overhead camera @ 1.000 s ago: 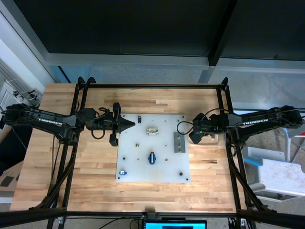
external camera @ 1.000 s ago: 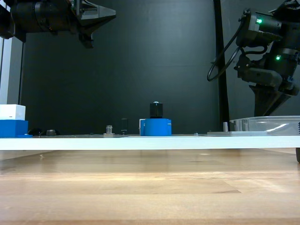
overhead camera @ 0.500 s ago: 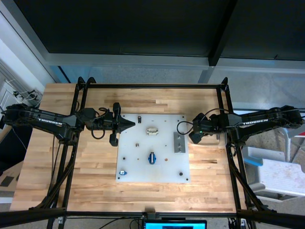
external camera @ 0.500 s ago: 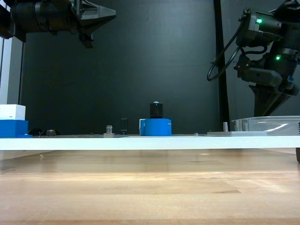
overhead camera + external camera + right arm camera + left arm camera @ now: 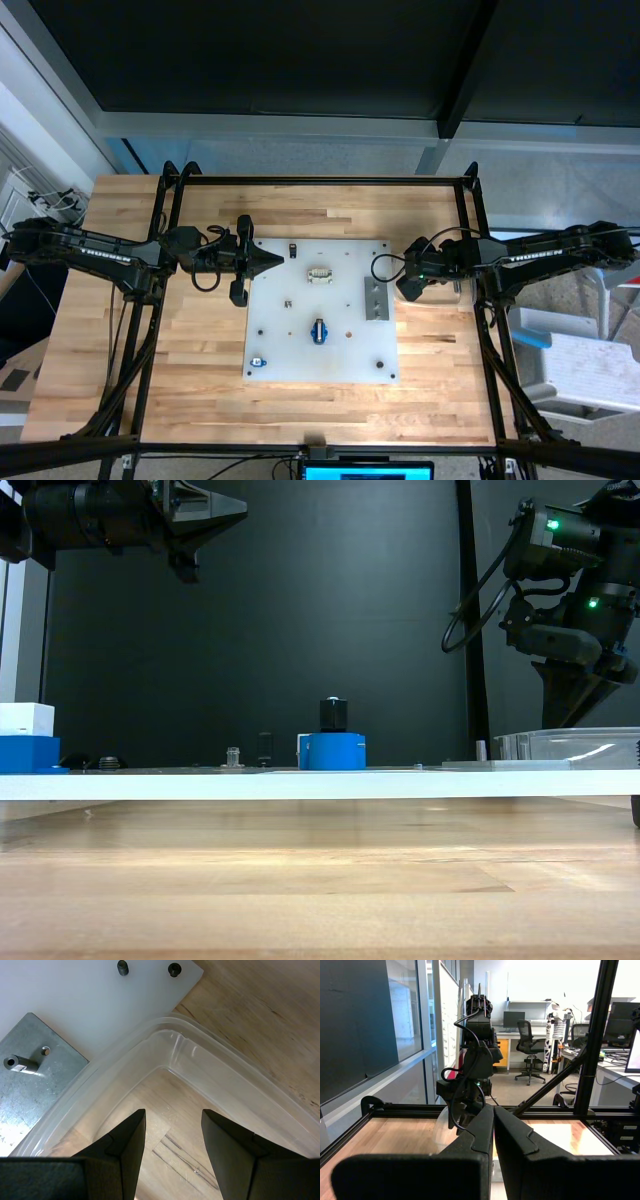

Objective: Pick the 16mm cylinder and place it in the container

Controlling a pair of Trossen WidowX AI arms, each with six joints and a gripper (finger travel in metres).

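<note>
The left gripper (image 5: 268, 260) hangs high above the left edge of the white board (image 5: 340, 350), its fingers pressed together on nothing. The 16mm cylinder (image 5: 288, 303), as best I can judge, is the small peg standing left of the board's middle, untouched. Near the board's right edge sits the grey block (image 5: 374, 298). Just beyond it the right gripper (image 5: 172, 1115) hovers spread wide and empty over a corner of the container (image 5: 172, 1025). The reach comes first: rise clear of the container wall, cross above the block and its thin peg (image 5: 20, 1063), centre both fingers around the cylinder, then descend straight.
</note>
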